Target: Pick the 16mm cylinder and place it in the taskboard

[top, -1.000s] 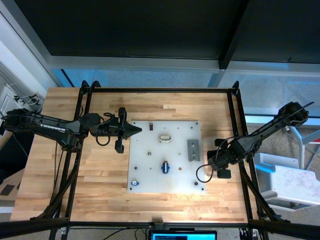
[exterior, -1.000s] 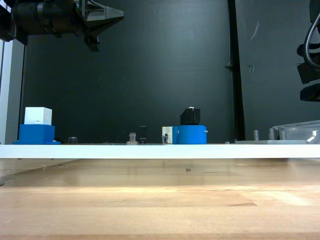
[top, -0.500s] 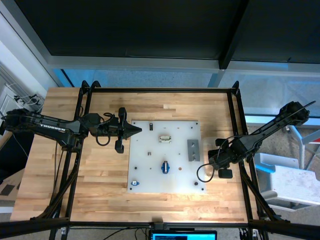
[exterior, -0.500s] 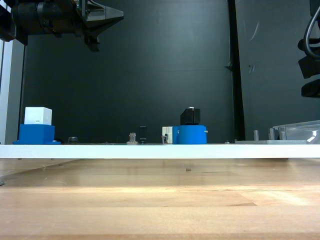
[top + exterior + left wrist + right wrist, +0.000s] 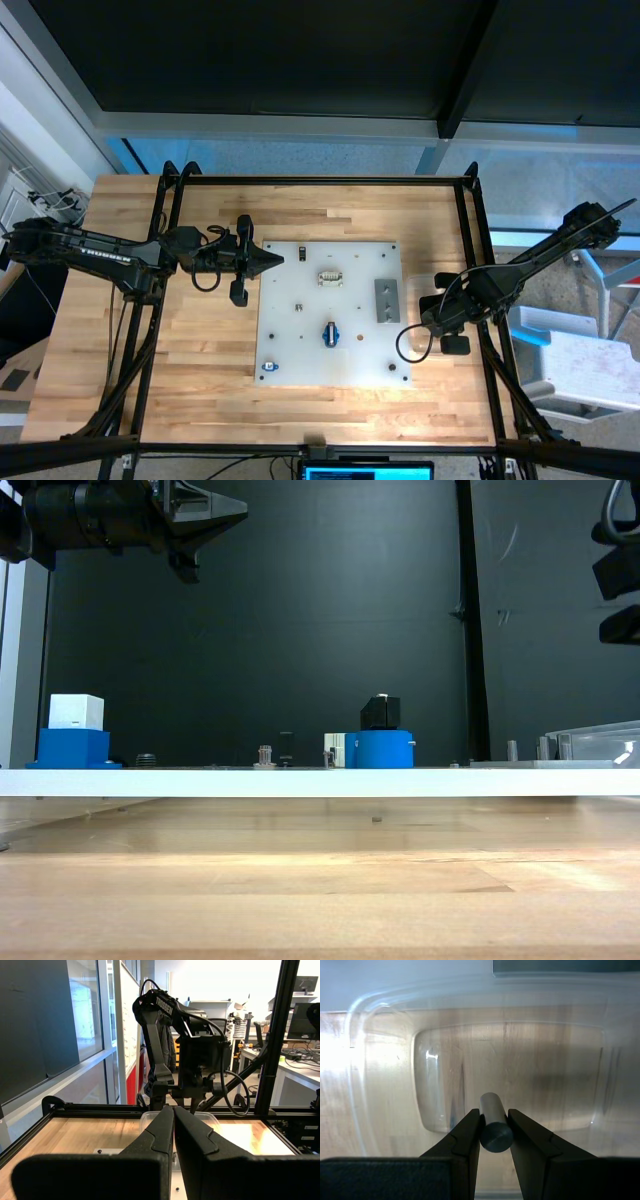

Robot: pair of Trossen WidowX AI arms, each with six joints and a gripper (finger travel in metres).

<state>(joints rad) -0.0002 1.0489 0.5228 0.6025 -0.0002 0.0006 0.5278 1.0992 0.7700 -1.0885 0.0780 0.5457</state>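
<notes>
The 16mm cylinder [image 5: 495,1132] is a short dark-grey metal peg, clamped between the fingers of my right gripper [image 5: 494,1116]. It hangs above the floor of the clear plastic tray [image 5: 385,1060]. From above, the right gripper [image 5: 429,322] sits over that tray [image 5: 411,351], just off the right edge of the white taskboard [image 5: 300,340]. My left gripper [image 5: 276,259] is shut and empty, held high beside the board's far left edge, its tips [image 5: 173,1110] pressed together.
On the board stand a grey metal block [image 5: 386,299], a blue fitting [image 5: 329,334], a beige connector [image 5: 329,276] and a blue-and-white piece [image 5: 268,368]. A black frame [image 5: 320,181] rims the wooden table. Small pegs [image 5: 512,750] rise beside the tray [image 5: 600,742].
The right gripper has risen a little over the tray, seen higher in the low view. The left arm has not moved.
</notes>
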